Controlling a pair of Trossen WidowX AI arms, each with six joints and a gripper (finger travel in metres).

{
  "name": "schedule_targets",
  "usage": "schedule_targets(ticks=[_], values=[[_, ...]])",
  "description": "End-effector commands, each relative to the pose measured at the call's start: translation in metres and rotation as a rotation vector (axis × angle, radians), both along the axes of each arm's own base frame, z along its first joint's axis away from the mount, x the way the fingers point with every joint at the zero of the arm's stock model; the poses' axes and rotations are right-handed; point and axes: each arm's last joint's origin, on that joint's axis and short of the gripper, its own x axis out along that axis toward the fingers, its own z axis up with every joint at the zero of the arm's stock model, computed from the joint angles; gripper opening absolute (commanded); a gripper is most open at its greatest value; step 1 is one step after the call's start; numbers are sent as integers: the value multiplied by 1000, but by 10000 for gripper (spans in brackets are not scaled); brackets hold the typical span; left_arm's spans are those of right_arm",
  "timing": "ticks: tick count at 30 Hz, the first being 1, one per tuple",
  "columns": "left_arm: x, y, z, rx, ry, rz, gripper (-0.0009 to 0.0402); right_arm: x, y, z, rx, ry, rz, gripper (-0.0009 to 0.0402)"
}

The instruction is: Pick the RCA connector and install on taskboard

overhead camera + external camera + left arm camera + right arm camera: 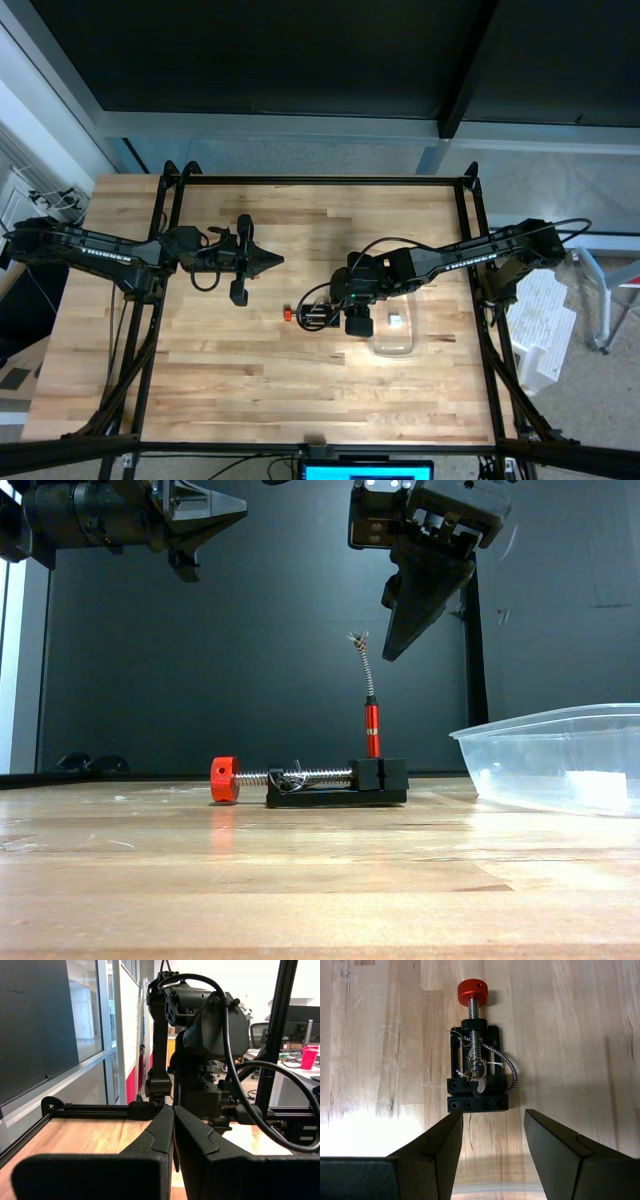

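1. The right gripper (492, 1114) hangs above the taskboard (477, 1077), pointing down. Its jaws are spread wide and there's nothing between them.
2. The RCA connector (371, 728) stands upright on the taskboard, at the end away from the red knob (224, 779). A springy tail sticks up from it, leaning a bit toward the knob side. The right gripper's tips are near the top of that tail, but apart from it.
3. The taskboard lies flat on the bench (250, 380), knob end toward the left arm. A clear tray (545, 720) sits just beside it on the right, with a small white square (396, 320) in it.
4. The left gripper (173, 1110) is well off to the left, up in the air — fingers pressed together, holding nothing.
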Motion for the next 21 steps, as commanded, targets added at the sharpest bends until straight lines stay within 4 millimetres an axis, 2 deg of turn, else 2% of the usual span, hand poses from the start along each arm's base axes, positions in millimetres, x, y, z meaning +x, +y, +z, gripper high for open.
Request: schedule_targets(ticks=[1, 5, 11, 15, 19, 20, 21], values=[[0, 0, 0, 0, 0, 0, 0, 0, 0, 1, 1, -1, 1, 160], [0, 0, 0, 0, -1, 0, 0, -4, 0, 2, 6, -2, 7, 150], [0, 0, 0, 0, -1, 0, 0, -25, -4, 6, 5, -52, 24, 118], [0, 0, 0, 0, 0, 0, 0, -39, -7, 10, 14, -151, 29, 75], [0, 0, 0, 0, 0, 0, 0, -51, -13, 15, -2, -280, 65, 4], [0, 0, 0, 0, 0, 0, 0, -55, -15, 16, -10, -311, 72, -5], [0, 0, 0, 0, 0, 0, 0, -58, -19, 18, -13, -342, 66, 4]])
